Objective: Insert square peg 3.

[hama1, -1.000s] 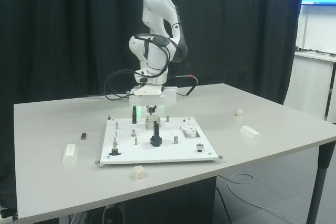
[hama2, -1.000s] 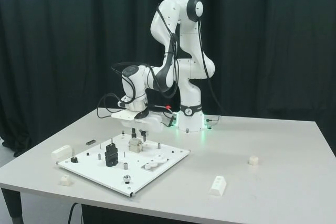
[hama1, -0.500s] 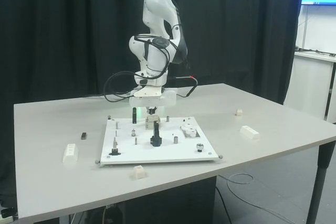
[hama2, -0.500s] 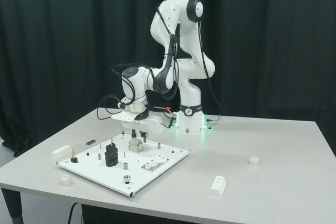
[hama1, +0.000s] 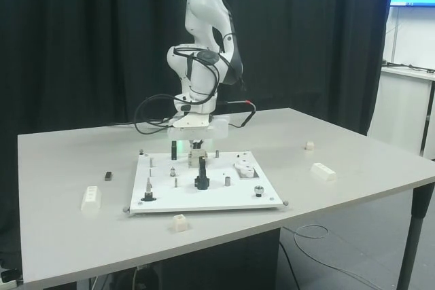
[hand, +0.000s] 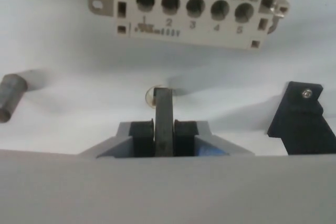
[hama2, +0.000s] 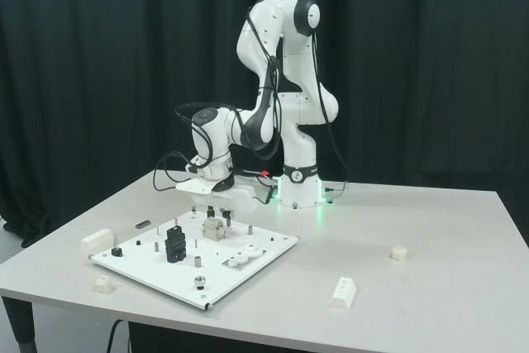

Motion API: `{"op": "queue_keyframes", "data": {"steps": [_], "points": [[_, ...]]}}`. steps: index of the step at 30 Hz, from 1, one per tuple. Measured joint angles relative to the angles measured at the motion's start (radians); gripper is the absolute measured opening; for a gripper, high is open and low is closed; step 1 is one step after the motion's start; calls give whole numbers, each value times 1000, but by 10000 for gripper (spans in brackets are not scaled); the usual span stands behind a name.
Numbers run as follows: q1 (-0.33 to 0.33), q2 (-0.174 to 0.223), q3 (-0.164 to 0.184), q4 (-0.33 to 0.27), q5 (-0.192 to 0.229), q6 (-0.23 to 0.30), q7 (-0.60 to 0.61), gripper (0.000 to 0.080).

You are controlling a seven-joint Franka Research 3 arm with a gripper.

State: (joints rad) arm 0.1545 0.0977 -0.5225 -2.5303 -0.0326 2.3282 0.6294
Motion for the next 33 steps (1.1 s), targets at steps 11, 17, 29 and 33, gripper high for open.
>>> {"op": "queue_keyframes", "data": {"steps": [11, 17, 29, 33], "points": [[1, 5, 2, -1, 11, 1, -6, 76], [1, 10, 2, -2, 14, 1, -12, 76], [1, 17, 2, -2, 26, 3, -26, 76], [0, 20, 1, -2, 26, 4, -26, 76]]}}
